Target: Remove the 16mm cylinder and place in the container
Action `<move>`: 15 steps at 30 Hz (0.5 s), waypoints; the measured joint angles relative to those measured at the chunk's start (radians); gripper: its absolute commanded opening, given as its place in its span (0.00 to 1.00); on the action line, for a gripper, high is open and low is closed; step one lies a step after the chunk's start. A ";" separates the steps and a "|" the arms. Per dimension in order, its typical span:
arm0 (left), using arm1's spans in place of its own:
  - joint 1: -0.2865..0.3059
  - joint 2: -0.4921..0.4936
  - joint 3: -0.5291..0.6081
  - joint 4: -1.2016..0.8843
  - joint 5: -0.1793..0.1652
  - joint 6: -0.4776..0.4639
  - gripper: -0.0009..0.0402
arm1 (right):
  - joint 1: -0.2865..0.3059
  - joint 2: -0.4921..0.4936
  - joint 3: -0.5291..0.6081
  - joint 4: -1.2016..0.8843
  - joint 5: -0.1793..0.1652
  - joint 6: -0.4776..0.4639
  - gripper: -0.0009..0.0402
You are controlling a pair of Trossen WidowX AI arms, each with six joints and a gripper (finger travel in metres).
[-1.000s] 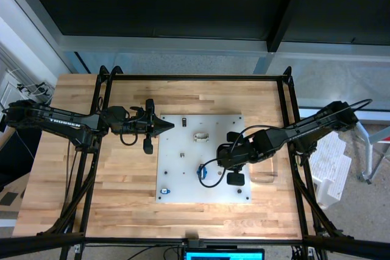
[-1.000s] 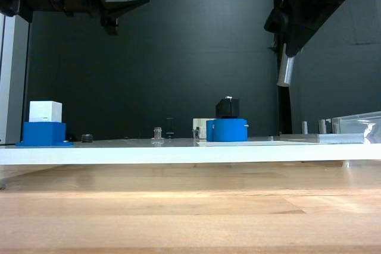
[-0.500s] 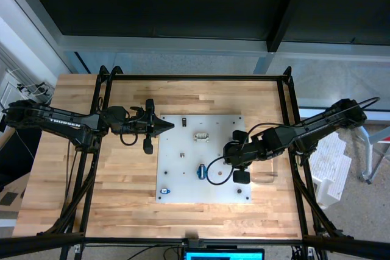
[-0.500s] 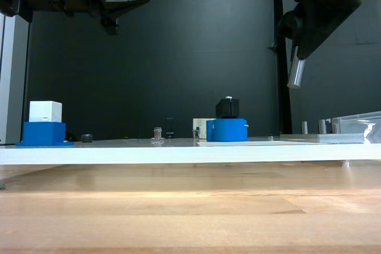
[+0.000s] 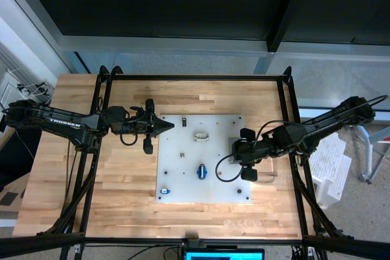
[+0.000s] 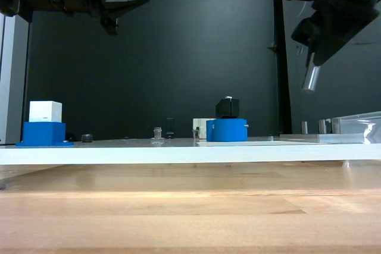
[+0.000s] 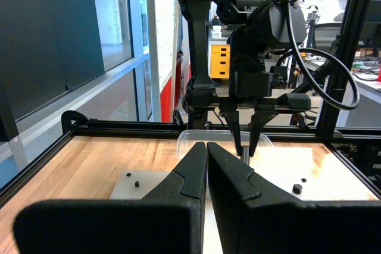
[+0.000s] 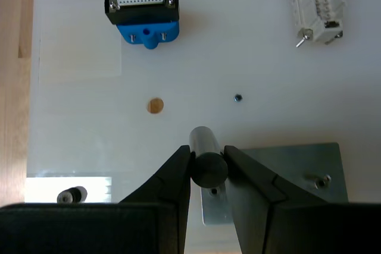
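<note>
Hanging clamped between the two fingers of the right pincer (image 6: 314, 63), the 16mm cylinder (image 6: 310, 79) is a short, smooth, silvery-grey metal rod. Its side catches the light in the low view. In the right wrist view the end (image 8: 206, 157) facing the camera looks dark and round. Its long axis runs near upright but slanted: the lower end leans toward the left arm's side and the upper end is lost between the dark fingers. The free end points down at the white board (image 5: 183, 175) with clear air beneath it.

From above, the right pincer (image 5: 239, 157) sits over the board's right edge, just beside the container (image 5: 271, 173), a clear tub on the wooden surface (image 5: 122, 199). In the low view the cylinder hangs left of the container (image 6: 357, 124) and higher than its rim.

The left pincer (image 5: 170, 125) is closed on nothing, its fingers pressed together, and is held high over the board's left edge, well apart from the cylinder.
</note>
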 measured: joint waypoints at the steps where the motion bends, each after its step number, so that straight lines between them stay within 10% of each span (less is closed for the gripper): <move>1: 0.000 0.000 0.000 0.000 0.000 0.000 0.02 | 0.000 -0.012 -0.011 0.000 0.000 0.001 0.02; 15: 0.000 0.000 0.000 0.000 0.000 0.000 0.02 | 0.007 -0.183 -0.167 0.024 0.000 0.028 0.23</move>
